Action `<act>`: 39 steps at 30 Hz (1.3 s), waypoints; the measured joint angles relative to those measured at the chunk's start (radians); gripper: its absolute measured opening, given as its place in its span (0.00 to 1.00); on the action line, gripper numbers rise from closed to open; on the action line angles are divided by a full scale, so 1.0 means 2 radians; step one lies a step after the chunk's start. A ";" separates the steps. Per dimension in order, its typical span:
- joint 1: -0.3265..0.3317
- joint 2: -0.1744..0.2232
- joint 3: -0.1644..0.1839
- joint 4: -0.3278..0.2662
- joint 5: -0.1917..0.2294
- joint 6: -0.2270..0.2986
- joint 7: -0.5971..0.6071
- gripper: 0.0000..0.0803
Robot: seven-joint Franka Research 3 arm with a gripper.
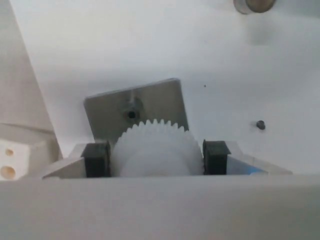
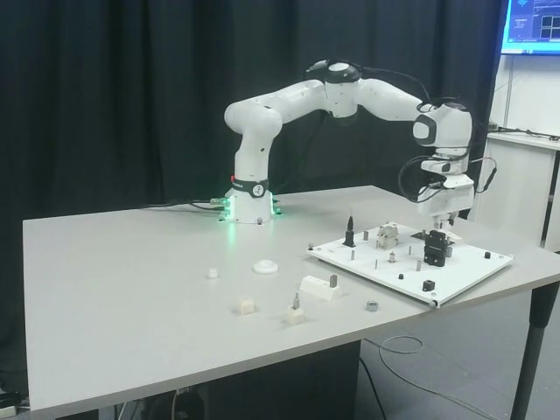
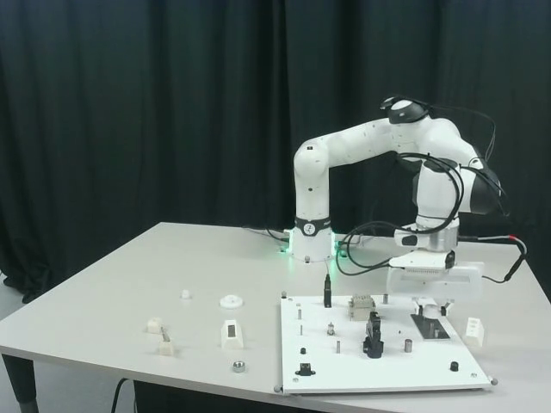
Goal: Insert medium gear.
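Gear teeth are seen from the wrist view between the two black finger pads point(image 1: 96, 159): a white medium gear point(image 1: 156, 149) is clamped in the gripper point(image 1: 156, 159), with a pad pressed against each side of it. Directly beneath the gear a grey metal plate point(image 1: 150, 102) is seen, with a small peg point(image 1: 131, 114) standing on it; the gear is held just above the plate, and whether it touches the peg cannot be told.

In the first room view the white arm point(image 2: 350, 94) is seen reaching from its green-lit base point(image 2: 249, 203) out over the white assembly board point(image 2: 472, 267), which lies at one end of the grey table point(image 2: 131, 262). The gripper point(image 2: 442, 229) is pointed straight down, low over the board. Several small black and grey fixtures are carried by the board.

In the second room view the gripper point(image 3: 428, 305) is found low over the far side of the board point(image 3: 344, 366), above the grey plate point(image 3: 428, 325). Well apart from the board, a white round part point(image 3: 230, 301) and a few small white blocks point(image 3: 232, 334) are scattered on the bare table.
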 joint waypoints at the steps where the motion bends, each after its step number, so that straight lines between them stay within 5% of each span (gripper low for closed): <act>1: -0.001 0.000 0.001 0.002 0.000 0.000 0.000 0.50; 24: -0.010 -0.001 0.030 0.015 0.000 -0.006 0.012 0.50; 39: -0.010 -0.001 0.030 0.015 -0.007 -0.005 0.013 0.50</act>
